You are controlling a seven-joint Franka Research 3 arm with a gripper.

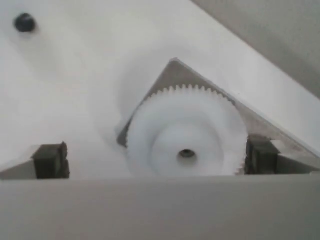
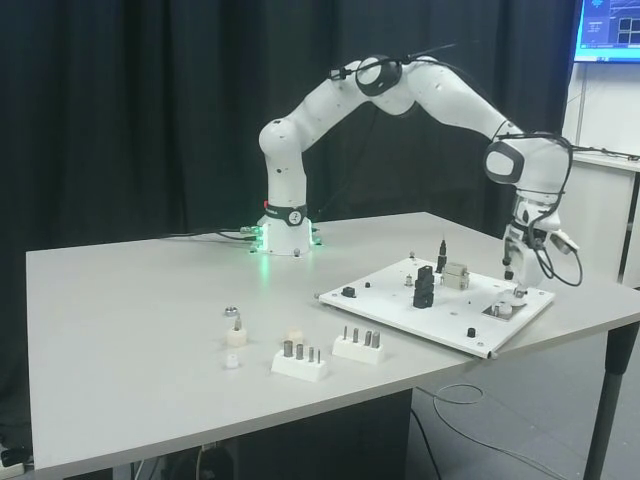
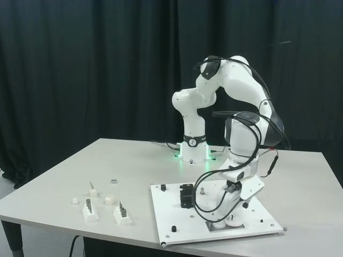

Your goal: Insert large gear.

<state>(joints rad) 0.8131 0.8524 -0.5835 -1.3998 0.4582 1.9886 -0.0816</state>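
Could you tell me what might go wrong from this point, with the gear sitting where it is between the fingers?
1. The open end effector has one finger near the gear teeth and the other well away, so closing may push the gear sideways.
2. The gear partly overhangs the grey plate onto the white board, so it may not be seated and could tilt.
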